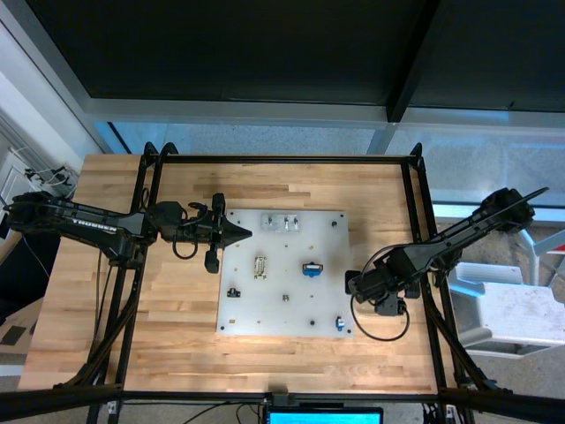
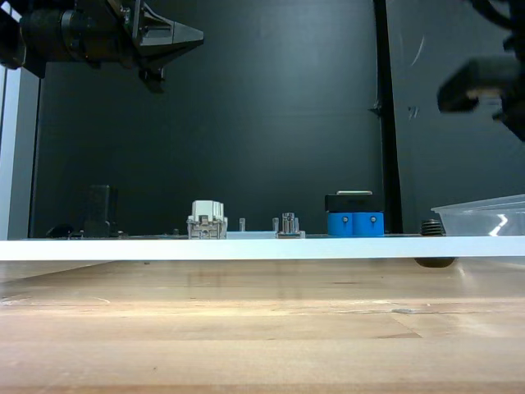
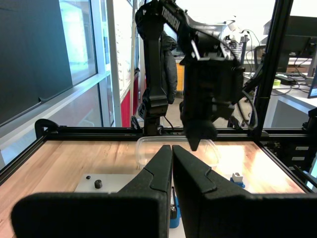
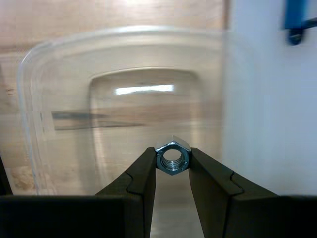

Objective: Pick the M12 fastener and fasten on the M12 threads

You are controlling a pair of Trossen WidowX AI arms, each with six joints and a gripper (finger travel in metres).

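Two steps look left, carrying and threading. Over the far left edge of the white board [image 1: 256, 309] the left gripper [image 1: 240, 233] hangs clenched on nothing. At the board's near right edge the black stud [image 2: 432, 226] shows bare ribs. Just off the board's right edge, above the clear tray [image 4: 64, 64], the right gripper [image 4: 172, 156] grasps the silver nut [image 4: 172, 158], so picking seems done.

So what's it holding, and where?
Right gripper, over the clear tray, pinches the silver nut by opposite sides. Left gripper, above the board's left edge, holds nothing.
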